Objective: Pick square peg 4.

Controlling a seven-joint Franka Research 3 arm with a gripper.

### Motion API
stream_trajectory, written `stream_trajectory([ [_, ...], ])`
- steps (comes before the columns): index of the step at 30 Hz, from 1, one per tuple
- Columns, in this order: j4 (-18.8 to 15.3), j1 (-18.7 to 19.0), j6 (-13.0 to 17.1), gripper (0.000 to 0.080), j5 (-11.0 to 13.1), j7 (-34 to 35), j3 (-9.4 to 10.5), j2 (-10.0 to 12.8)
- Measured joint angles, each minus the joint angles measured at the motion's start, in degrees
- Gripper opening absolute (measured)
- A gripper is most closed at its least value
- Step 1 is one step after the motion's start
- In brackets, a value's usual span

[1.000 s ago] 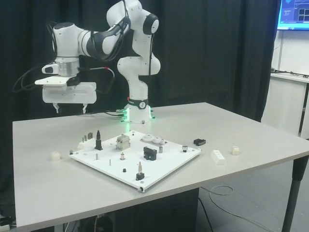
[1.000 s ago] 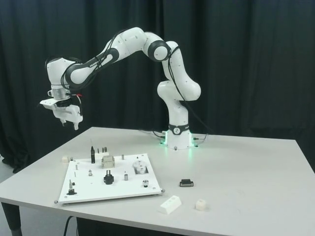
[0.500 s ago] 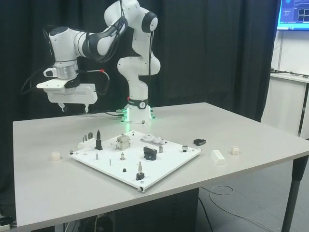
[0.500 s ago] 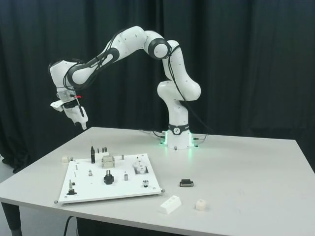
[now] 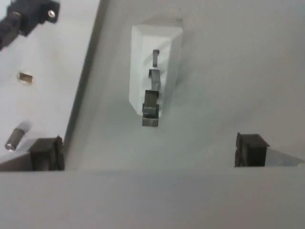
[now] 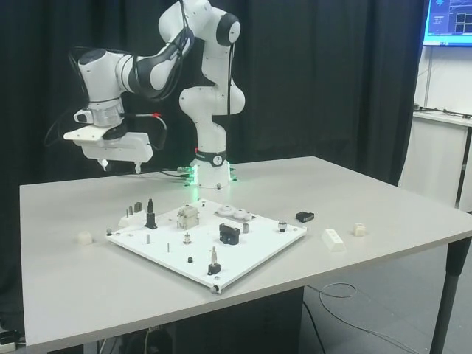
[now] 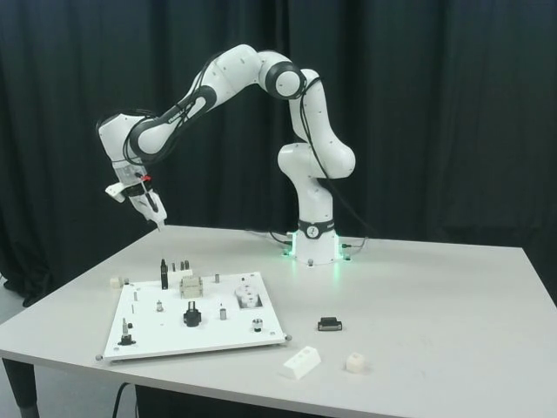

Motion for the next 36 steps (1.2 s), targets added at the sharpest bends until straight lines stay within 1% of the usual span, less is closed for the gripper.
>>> stream_trajectory([
  [5, -2.76, 0.34, 2.29, 0.08, -0.72, 0.85, -0.42, -1.27],
  [7, -4.09, 0.39, 3.63, 0.08, -0.83, 0.87, -0.54, -1.81],
  [19, -13.28, 0.54, 13.05, 0.08, -0.82, 1.1, -0.7, -5.44],
  [23, -15.88, 0.94, 15.89, 0.08, -0.82, 1.39, -0.7, -6.47],
  [28, -18.52, 1.84, 19.65, 0.08, -0.82, 1.86, -0.69, -7.2],
  [36, -21.63, 3.76, 24.34, 0.08, -0.82, 4.36, -0.65, -7.27],
])
